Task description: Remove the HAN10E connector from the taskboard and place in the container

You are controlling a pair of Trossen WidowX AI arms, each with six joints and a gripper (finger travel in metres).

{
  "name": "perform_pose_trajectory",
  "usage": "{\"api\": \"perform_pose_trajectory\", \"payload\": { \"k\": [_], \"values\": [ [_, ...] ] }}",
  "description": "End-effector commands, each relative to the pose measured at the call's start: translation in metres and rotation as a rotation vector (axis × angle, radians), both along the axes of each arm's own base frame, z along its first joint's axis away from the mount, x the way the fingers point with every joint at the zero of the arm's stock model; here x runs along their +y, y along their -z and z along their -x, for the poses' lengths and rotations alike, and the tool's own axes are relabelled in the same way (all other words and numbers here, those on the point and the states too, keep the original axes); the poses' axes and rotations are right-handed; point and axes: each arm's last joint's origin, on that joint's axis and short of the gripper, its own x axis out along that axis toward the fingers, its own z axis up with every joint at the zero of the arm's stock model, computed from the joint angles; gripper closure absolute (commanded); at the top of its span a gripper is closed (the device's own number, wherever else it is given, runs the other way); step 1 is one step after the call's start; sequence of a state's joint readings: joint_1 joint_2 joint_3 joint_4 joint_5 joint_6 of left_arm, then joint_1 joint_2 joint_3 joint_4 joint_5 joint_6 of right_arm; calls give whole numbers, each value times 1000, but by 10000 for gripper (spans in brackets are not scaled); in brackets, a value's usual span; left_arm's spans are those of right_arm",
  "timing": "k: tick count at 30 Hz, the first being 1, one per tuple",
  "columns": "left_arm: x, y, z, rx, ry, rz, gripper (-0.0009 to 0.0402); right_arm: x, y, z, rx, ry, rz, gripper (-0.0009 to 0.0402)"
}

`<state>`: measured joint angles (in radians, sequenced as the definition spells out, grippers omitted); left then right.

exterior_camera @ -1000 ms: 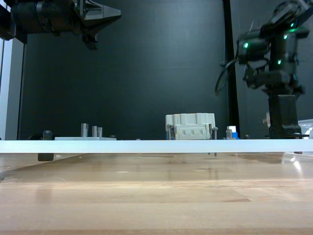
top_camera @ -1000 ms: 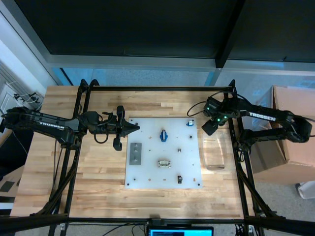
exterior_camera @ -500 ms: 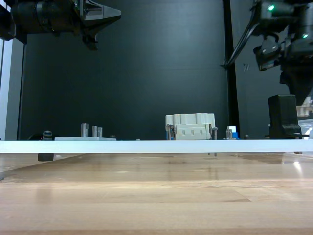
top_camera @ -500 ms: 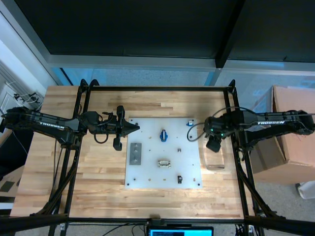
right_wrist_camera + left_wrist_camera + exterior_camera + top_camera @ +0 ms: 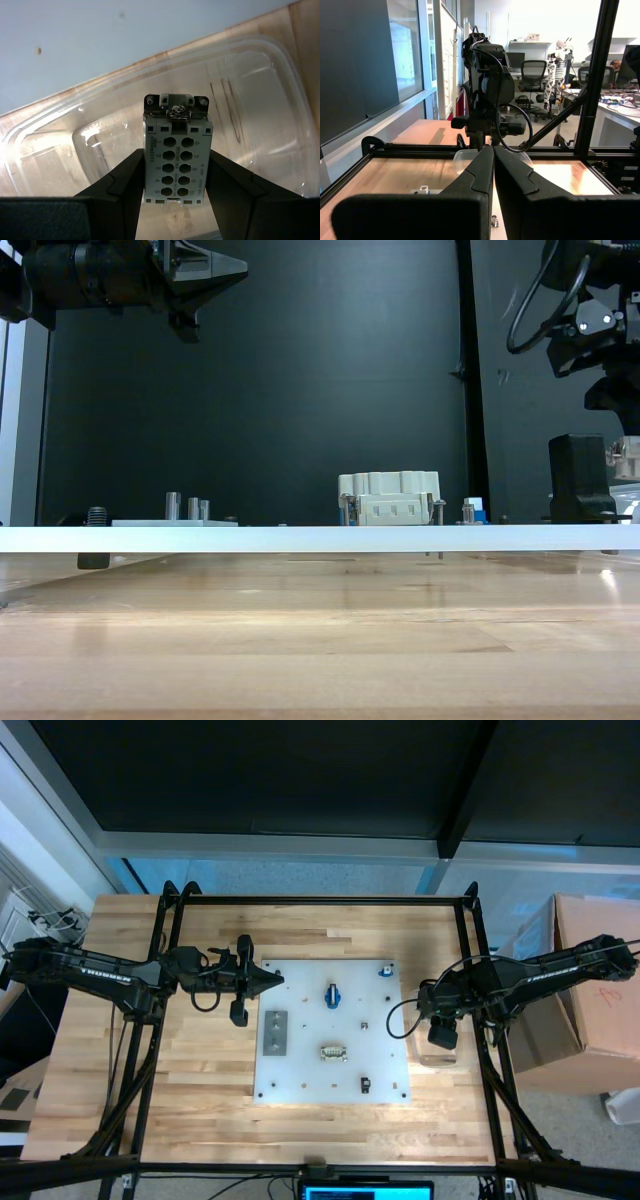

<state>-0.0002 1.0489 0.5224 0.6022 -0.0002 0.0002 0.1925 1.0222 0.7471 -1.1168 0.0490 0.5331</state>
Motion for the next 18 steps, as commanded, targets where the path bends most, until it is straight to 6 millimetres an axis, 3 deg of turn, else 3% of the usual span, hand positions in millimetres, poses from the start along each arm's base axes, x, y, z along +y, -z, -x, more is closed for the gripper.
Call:
{"api": "perform_pose_trajectory", "payload": {
  "k": [1,5,10,18],
  "values": [
    [0,0,0,0,0,0,393,0,6,2,17,25,-2,365],
    [0,0,0,0,0,0,393,0,20,4,27,58,-13,336],
    [0,0,0,-1,0,0,393,1,37,7,44,69,-67,271],
    [0,0,0,-1,0,0,393,2,38,8,50,77,-75,152]
  ]
}}
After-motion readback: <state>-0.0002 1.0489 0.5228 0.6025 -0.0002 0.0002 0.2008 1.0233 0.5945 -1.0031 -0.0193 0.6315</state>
